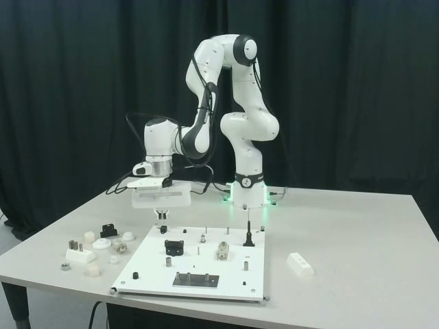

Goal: Insert Ethernet.

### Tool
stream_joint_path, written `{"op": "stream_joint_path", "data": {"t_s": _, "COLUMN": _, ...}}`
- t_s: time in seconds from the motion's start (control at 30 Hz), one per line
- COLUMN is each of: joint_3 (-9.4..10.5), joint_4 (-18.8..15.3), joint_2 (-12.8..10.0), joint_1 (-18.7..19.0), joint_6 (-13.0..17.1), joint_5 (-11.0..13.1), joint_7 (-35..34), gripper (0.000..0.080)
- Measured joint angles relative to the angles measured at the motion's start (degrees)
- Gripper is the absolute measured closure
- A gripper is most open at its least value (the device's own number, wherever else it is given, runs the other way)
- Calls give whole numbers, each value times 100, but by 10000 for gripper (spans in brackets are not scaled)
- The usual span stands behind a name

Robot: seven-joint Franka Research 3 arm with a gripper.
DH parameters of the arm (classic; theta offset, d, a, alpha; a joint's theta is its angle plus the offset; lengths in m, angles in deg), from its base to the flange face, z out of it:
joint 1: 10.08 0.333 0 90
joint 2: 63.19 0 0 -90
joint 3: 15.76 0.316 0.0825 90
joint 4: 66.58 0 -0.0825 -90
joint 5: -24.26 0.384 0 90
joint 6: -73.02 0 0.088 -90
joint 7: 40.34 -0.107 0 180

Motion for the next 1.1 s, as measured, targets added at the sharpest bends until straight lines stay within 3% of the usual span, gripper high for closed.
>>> {"op": "stream_joint_path", "data": {"t_s": 1.1, "joint_3": 4, "joint_4": 34, "joint_2": -57, "joint_1": 3, "joint_6": -79, "joint_5": 39, "joint_7": -18, "gripper": 728}}
